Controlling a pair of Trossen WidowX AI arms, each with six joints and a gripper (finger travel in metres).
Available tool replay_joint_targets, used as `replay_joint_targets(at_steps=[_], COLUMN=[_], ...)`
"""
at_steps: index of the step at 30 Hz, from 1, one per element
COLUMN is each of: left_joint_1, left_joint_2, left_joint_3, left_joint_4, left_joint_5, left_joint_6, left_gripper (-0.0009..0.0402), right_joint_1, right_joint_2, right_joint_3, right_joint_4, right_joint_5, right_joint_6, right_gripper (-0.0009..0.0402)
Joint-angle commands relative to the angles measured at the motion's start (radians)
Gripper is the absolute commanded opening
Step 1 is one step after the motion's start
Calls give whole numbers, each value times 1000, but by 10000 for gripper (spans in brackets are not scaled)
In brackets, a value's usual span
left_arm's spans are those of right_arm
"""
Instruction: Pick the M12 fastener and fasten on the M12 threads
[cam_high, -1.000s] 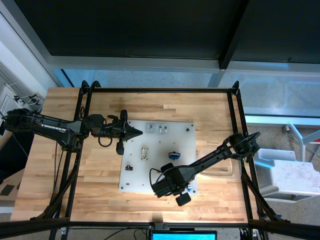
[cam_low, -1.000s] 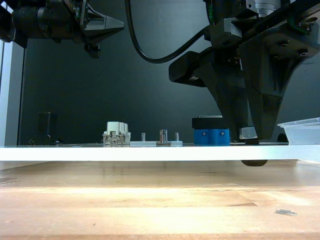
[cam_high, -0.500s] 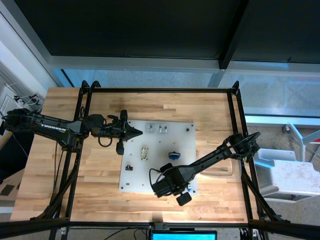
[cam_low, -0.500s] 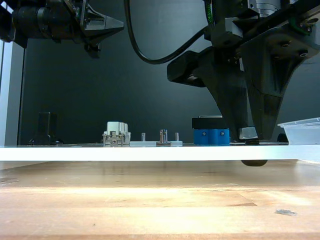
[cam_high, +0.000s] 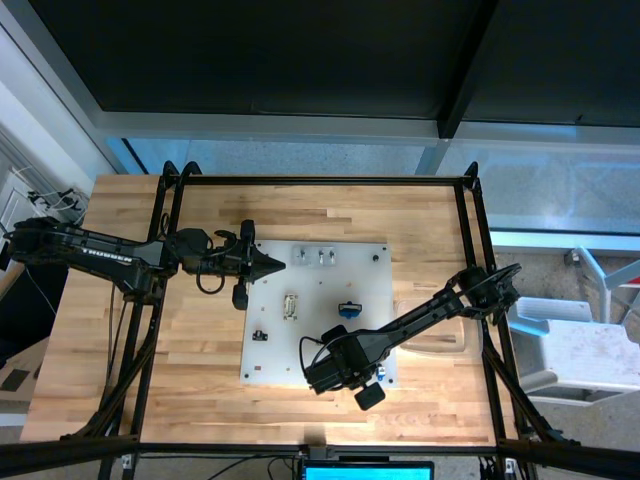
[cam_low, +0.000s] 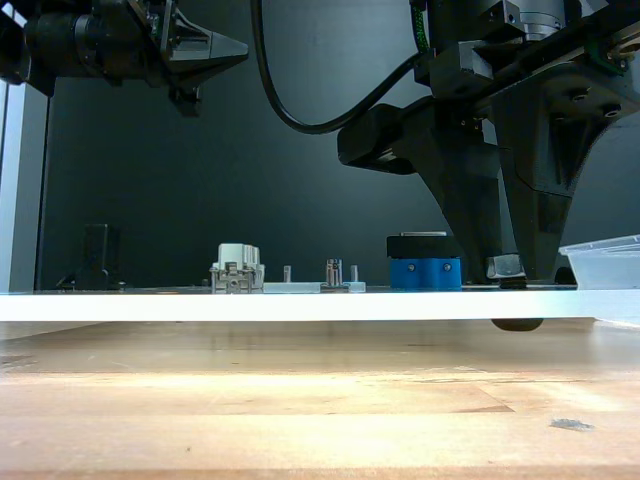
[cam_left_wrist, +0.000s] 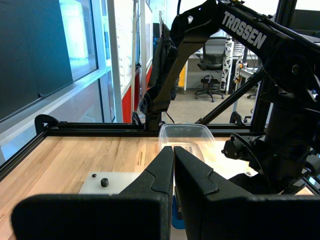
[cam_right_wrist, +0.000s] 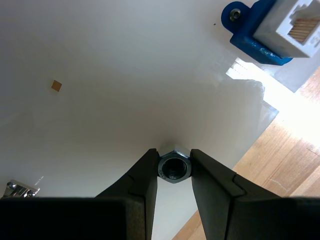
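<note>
Left wrist view: TROSSEN (cam_left_wrist: 251, 31); left hand (cam_left_wrist: 173, 149) aloft, right hand (cam_right_wrist: 173, 158) pinching nut (cam_right_wrist: 174, 169).

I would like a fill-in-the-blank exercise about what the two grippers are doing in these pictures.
The right gripper, low over the white board, is shut on a small silver ____.
The left gripper, shut, hangs high over the board and holds ____.
The plastic block beside the right gripper is ____ in colour.
Missing words: nut; nothing; blue.
</note>
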Motion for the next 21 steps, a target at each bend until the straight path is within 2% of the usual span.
replay_joint_targets(at_steps=[1, 9, 21], left_joint_1=[0, 0, 0], left_joint_2=[0, 0, 0], left_joint_3=[0, 0, 0], left_joint_4=[0, 0, 0], left_joint_5=[0, 0, 0], left_joint_6=[0, 0, 0], left_gripper=[0, 0, 0], right_joint_1=[0, 0, 3], right_joint_2=[-2, -12, -53], right_joint_3=[0, 0, 0], right_joint_4=[3, 5, 13], right_joint_5=[2, 1, -8], right_joint_6=[3, 5, 5], right_gripper=[61, 106, 140])
